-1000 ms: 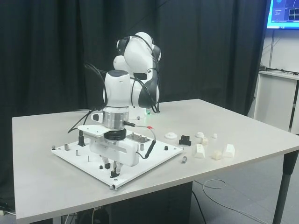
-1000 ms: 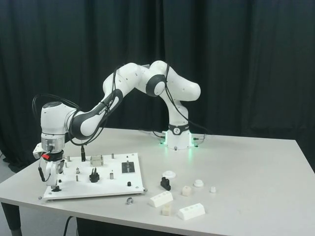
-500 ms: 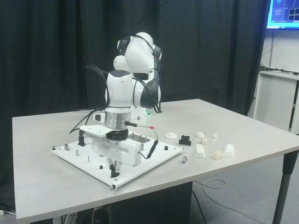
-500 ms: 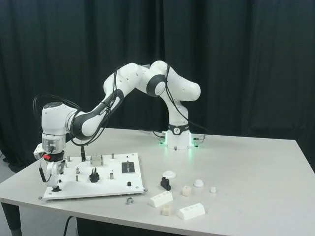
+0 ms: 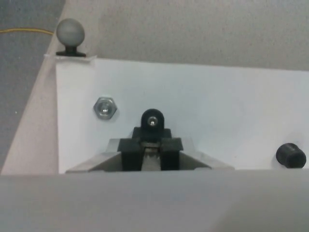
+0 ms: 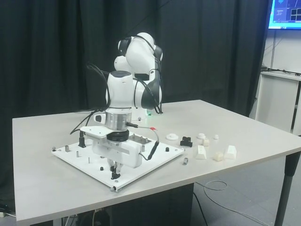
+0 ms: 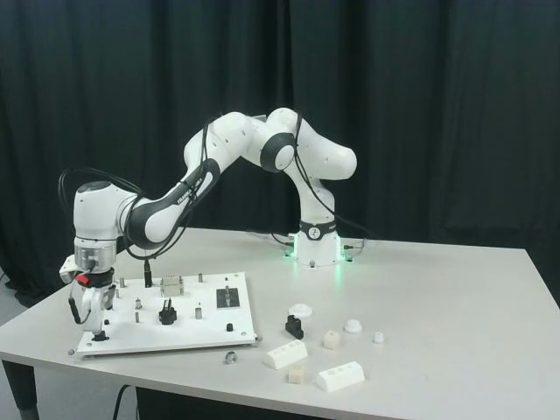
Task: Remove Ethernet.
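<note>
The Ethernet plug is a small black piece standing near the front corner of the white board. My gripper points straight down with its black fingers pressed against both sides of the plug. The first room view shows the gripper low over the plug on the board. In the second room view the gripper sits at the board's left end, over the plug.
Beside the plug the board carries a hex nut, a black peg and a ball-topped corner post. Further fixtures, including a black connector, stand on the board. Loose white blocks and a black part lie on the table to the right.
The fingers stood apart a second ago and have since closed on the plug. The wrist has shifted slightly; the board and loose parts have not moved.
</note>
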